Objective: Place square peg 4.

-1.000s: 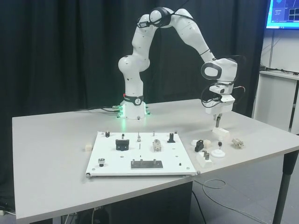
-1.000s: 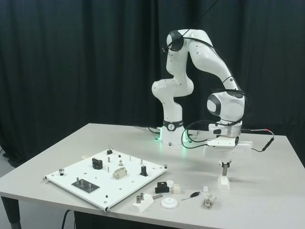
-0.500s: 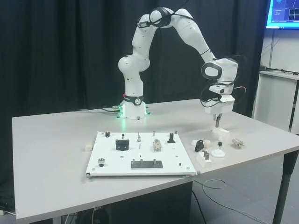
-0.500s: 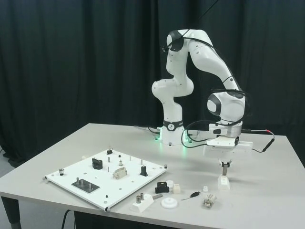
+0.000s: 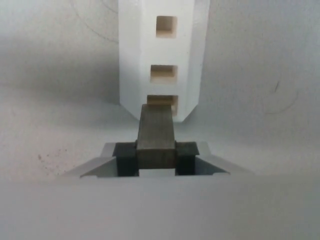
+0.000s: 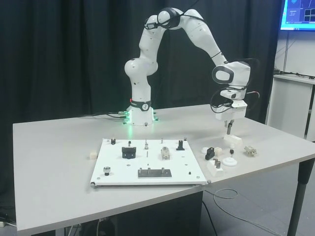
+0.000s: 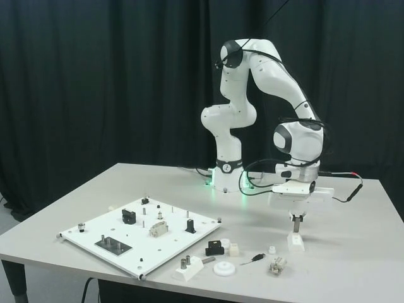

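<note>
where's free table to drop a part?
Bare grey table beside the white assembly board, and behind it toward the arm's base. Crowded: the loose parts between the board and the white peg block under the gripper.

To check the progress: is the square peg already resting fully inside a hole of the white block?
No: in the wrist view the square peg is gripped in the jaws above the white block, outside its holes.

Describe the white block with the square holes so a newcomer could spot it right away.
Follow the white arm down to its gripper. Directly beneath, on the grey table, stands a small white block with a row of square holes, apart from the loose parts beside it.
</note>
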Controlling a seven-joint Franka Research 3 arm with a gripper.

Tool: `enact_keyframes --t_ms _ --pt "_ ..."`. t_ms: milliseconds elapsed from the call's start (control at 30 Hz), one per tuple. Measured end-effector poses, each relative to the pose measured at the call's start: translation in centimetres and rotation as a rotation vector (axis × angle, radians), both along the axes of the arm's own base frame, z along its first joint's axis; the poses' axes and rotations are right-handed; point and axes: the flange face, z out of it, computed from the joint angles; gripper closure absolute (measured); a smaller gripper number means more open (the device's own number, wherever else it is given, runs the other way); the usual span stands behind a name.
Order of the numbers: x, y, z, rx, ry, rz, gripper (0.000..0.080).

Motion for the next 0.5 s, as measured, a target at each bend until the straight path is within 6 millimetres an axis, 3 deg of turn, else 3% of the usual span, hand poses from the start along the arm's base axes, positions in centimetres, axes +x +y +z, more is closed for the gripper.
enact_keyframes --t_ms 500 --pt "0.51 -0.27 0.05 -0.007 -0.009 0.018 0.0649"
